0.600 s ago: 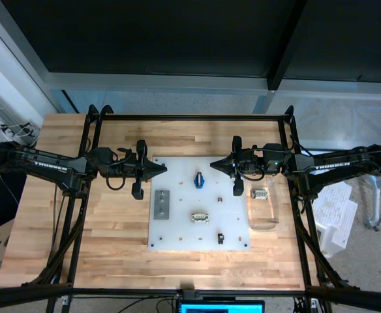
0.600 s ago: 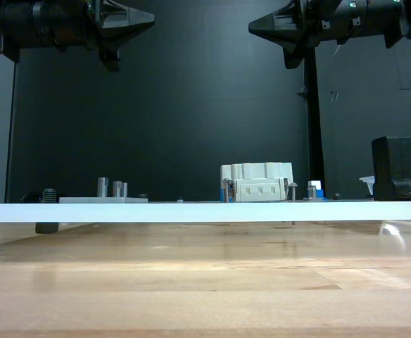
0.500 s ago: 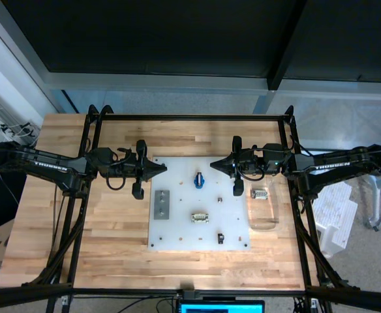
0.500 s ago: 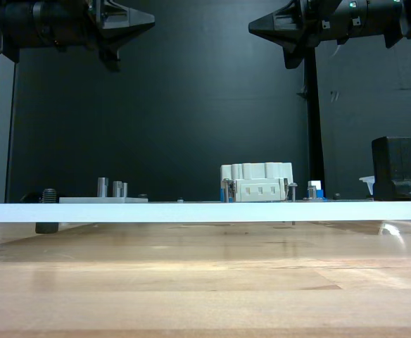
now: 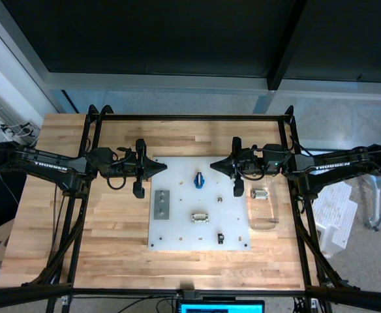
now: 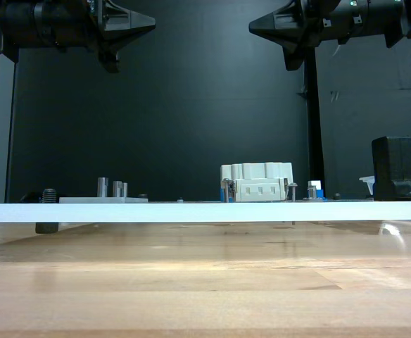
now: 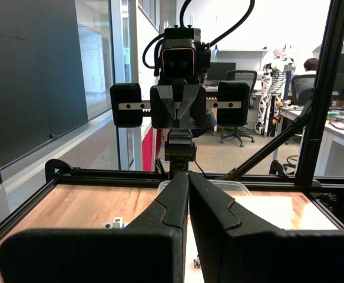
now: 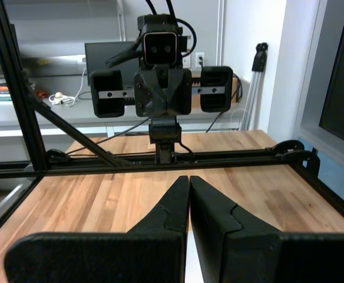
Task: Pick the HAN10E connector and install on the hub
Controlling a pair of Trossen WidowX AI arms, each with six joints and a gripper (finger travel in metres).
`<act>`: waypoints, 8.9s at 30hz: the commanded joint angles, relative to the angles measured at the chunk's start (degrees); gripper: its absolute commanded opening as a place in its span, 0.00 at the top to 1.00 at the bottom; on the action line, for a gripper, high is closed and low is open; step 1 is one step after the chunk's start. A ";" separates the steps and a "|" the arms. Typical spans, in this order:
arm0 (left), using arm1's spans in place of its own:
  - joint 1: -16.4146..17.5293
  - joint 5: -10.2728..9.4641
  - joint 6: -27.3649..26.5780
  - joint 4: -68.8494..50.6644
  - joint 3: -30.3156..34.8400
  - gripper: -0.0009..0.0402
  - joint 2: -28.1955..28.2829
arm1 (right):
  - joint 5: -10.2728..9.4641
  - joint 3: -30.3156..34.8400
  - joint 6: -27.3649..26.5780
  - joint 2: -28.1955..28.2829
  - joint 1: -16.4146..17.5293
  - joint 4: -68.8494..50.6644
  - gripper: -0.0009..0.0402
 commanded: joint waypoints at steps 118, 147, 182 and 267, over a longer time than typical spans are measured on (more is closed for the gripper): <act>0.00 0.00 0.00 0.00 0.00 0.98 0.02 | 1.40 15.21 19.63 5.79 19.43 -91.19 0.30; 0.02 0.00 0.00 0.00 0.00 0.98 0.00 | 1.55 2.45 22.49 5.86 24.11 -77.83 0.30; 0.00 0.00 0.00 0.00 0.00 0.98 0.00 | 1.57 -2.71 23.91 11.80 24.98 -68.37 0.35; 0.00 0.00 0.00 0.00 0.00 0.98 0.00 | 3.10 10.75 24.06 -2.25 25.18 -90.97 0.51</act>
